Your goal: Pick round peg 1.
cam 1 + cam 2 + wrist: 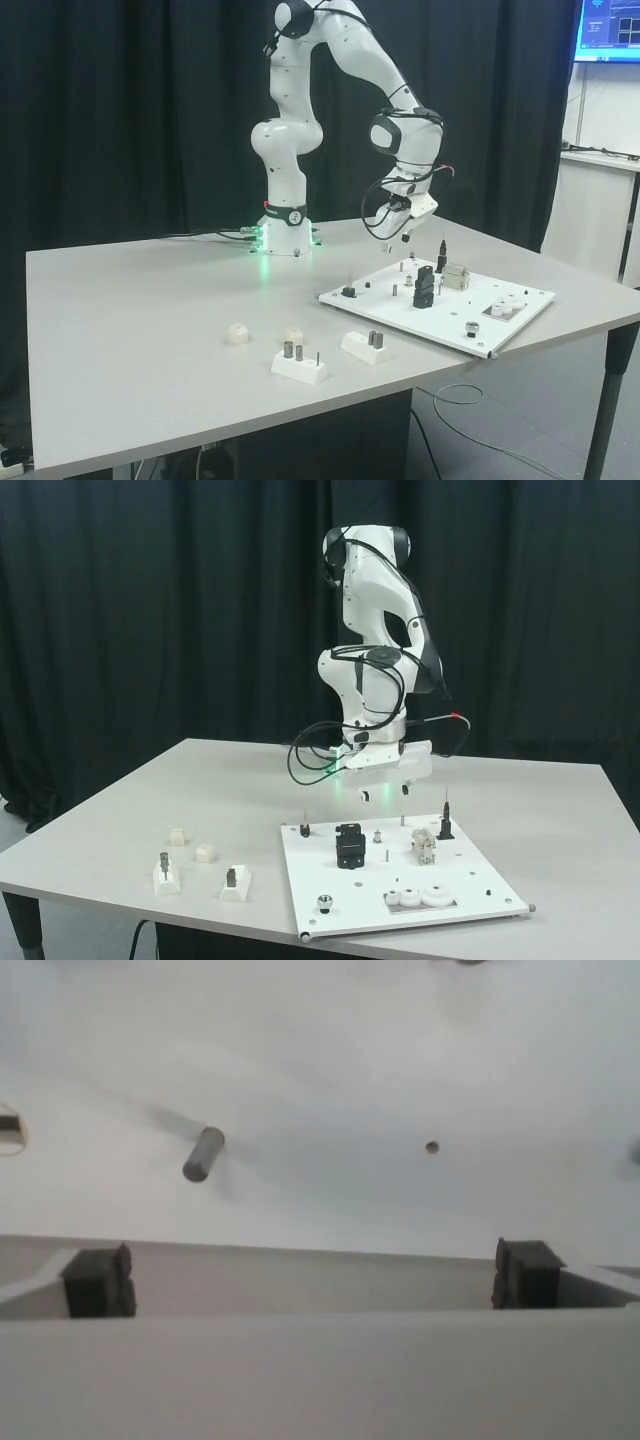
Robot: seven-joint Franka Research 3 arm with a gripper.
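Fingers (310,1278) stand spread wide with nothing between them; I see that best from the wrist view, where the two black pads sit far apart over the white board (330,1080). In that same view a small grey round peg (203,1154) stands up from the board, ahead of the fingers and off toward the pad (98,1282) nearer to it, clearly apart from both. A tiny hole or screw (431,1147) shows on the board closer to the other pad.

From the first room view I get what the wrist camera cannot give me: the white arm (300,120) bends over from its base, and the gripper (400,232) hangs in the air above the far edge of the board (520,325), touching nothing. The peg (394,290) is one of several small upright parts there, and I cannot tell it from its neighbours with certainty. Near the front of the grey surface (130,330), at about 7 o'clock from the board, lie two small white blocks (299,364) carrying pins.

From the second room view I see the gripper (385,792) from the opposite side, hovering over the board's back edge (400,875), with a black block (349,846) at about 6 o'clock from it.
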